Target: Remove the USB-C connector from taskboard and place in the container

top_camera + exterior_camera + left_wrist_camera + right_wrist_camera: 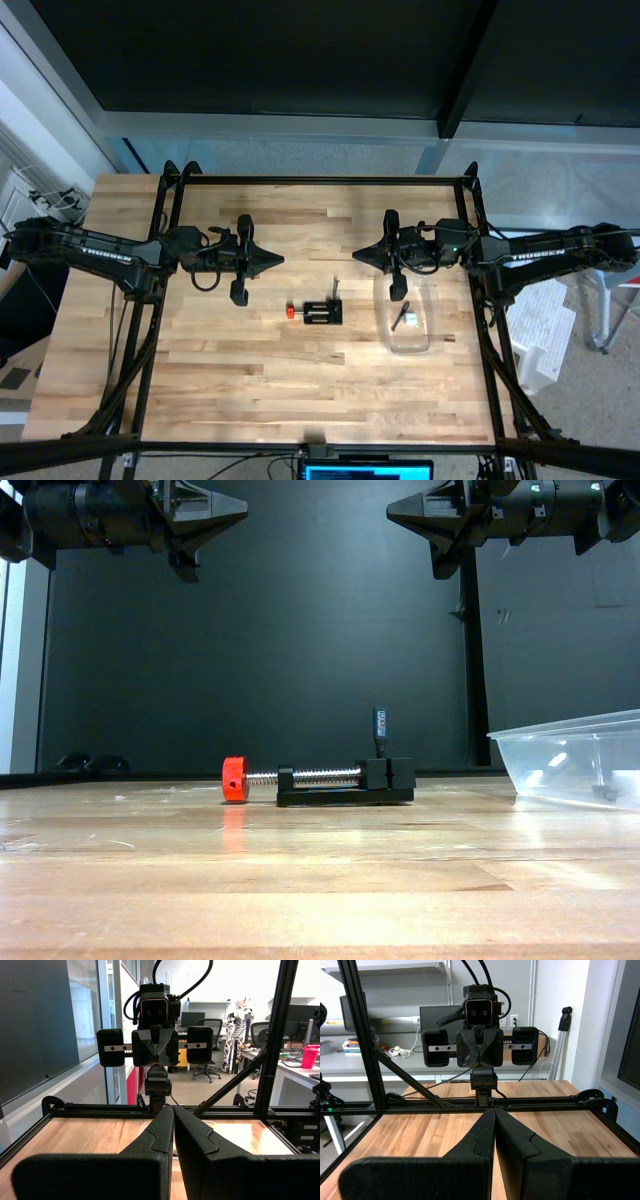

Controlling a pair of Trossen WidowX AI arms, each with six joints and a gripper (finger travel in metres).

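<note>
White TROSSEN lettering runs along the left arm and right arm

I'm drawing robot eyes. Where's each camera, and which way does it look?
High view: above near edge, looking down; left gripper and right gripper, shut, face each other over the wooden table.
Low view: tabletop height, looking level at the black rectangular taskboard; grippers overhead.
Left wrist view: over its fingers, toward the right arm.
Right wrist view: likewise, toward the left arm.
High and low share the clear plastic container.
</note>
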